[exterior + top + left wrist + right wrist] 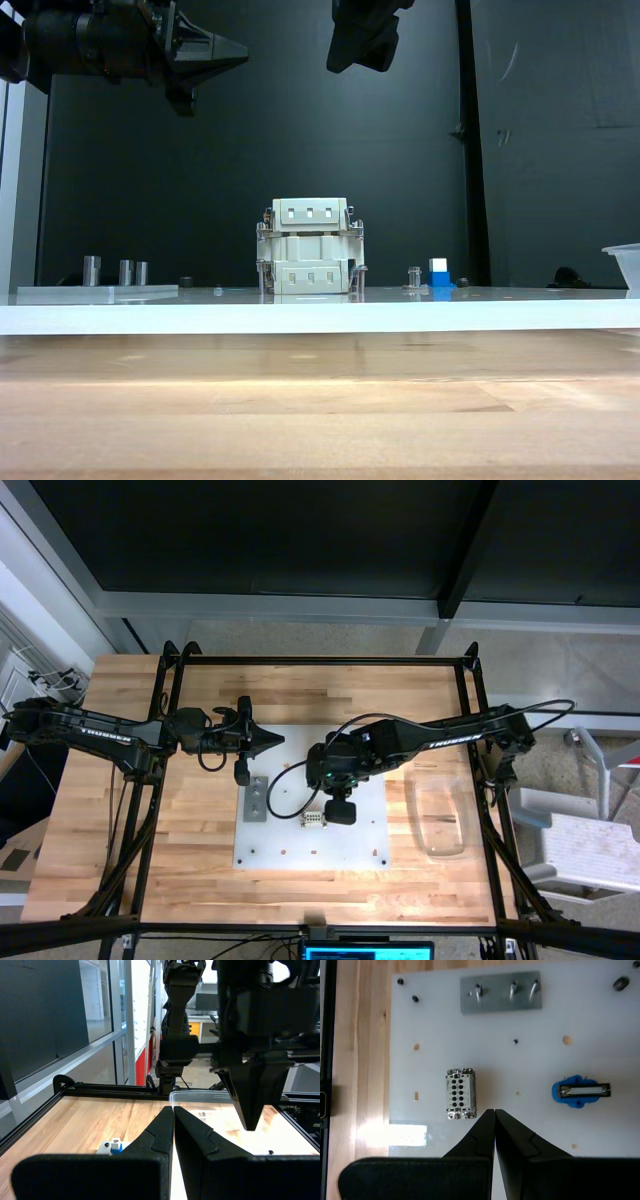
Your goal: Remove the HAN10-E connector and place it in the container
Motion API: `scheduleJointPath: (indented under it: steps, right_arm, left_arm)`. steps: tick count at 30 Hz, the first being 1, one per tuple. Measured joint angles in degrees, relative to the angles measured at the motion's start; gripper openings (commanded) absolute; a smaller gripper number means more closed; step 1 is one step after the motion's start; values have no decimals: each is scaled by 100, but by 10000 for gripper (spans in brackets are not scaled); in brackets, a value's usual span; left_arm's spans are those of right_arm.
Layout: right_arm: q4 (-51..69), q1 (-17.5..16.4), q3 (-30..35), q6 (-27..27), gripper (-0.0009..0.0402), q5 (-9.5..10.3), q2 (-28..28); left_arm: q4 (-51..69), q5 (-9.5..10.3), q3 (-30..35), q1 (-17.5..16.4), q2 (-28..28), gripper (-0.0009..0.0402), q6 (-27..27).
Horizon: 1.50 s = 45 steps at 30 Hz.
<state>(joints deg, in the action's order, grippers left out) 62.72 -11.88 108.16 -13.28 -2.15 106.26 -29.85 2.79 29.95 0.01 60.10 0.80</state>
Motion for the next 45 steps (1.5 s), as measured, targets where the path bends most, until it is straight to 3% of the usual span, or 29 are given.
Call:
scheduleJointPath:
  steps: [8,14,18,33,45]
  right_arm:
    - [986,-177,1045,-155,0,-146,704]
    - [1318,-256,1648,-256,8,-146,1158]
    - [1379,-282,1781,-278,45,-149,1318]
    - [1266,-302,1790,-295,245,-125,1814]
    - [999,-323,1690,-293,268,-103,2065]
  left_arm:
    - [0,0,0,0,0,0,0]
    - [0,0,0,0,0,0,0]
    - [0,0,-2,0,0,0,2]
    - [0,0,0,0,0,0,2]
    - [-4,0,0,0,-2,0,0]
